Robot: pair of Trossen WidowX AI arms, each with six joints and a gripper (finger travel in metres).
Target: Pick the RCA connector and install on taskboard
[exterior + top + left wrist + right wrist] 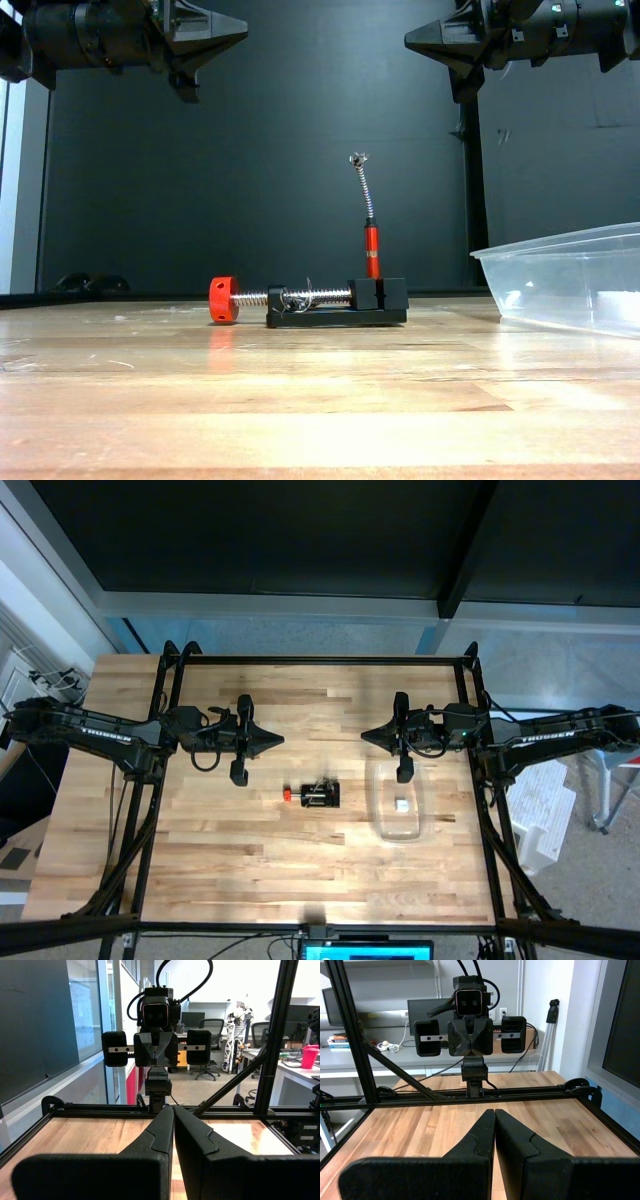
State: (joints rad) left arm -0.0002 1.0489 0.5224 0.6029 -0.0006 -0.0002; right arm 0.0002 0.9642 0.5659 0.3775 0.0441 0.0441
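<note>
Low view: connector [372, 250] upright on vise [335, 300], axis vertical, unheld. R tool [410, 42] clenched empty, high up, nearer; L tool [241, 38] clenched, parked high. Looks installed.

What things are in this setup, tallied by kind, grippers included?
vise: 1
connector, standing on the vise: 1
tray: 1
block, in the tray: 1
grippers: 2, left gripper high left of the vise, right gripper high right of it, both shut
Total: 6
</note>
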